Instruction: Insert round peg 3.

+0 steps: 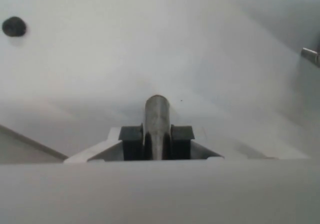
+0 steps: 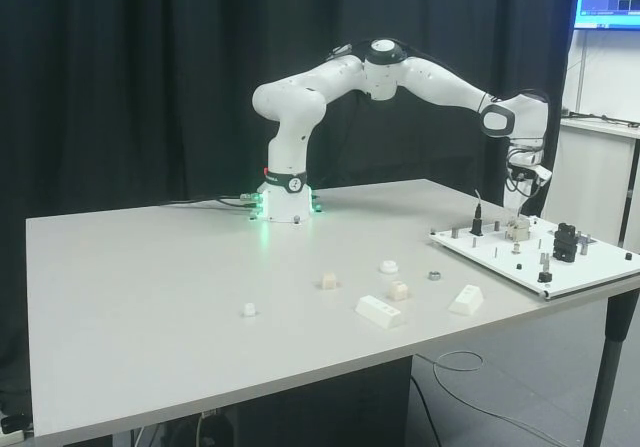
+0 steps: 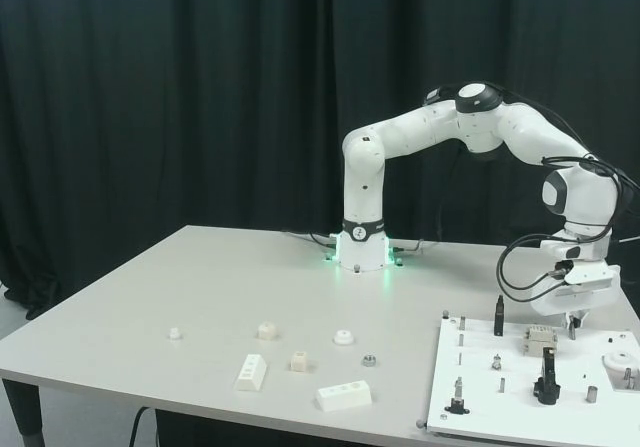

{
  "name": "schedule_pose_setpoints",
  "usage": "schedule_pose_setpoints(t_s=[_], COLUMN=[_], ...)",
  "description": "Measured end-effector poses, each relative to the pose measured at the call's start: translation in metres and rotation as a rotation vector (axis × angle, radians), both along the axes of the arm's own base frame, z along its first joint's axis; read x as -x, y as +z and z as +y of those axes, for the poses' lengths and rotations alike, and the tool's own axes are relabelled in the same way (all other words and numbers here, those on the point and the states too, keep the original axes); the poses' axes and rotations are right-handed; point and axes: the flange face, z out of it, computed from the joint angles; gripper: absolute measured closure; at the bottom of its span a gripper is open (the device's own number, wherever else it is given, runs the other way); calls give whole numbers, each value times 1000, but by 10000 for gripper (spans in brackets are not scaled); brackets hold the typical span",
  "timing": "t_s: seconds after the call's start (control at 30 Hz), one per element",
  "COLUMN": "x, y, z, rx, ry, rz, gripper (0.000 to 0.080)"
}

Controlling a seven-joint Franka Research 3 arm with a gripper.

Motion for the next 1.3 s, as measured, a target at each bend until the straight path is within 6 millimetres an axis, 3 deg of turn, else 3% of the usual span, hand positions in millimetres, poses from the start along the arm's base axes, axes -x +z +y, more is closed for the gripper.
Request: schedule_pose_setpoints(t_s=[1.3], x=[-3], y=[-2], z=[4], rx=[-17], ry=[53], rz=[-48], gripper=[691])
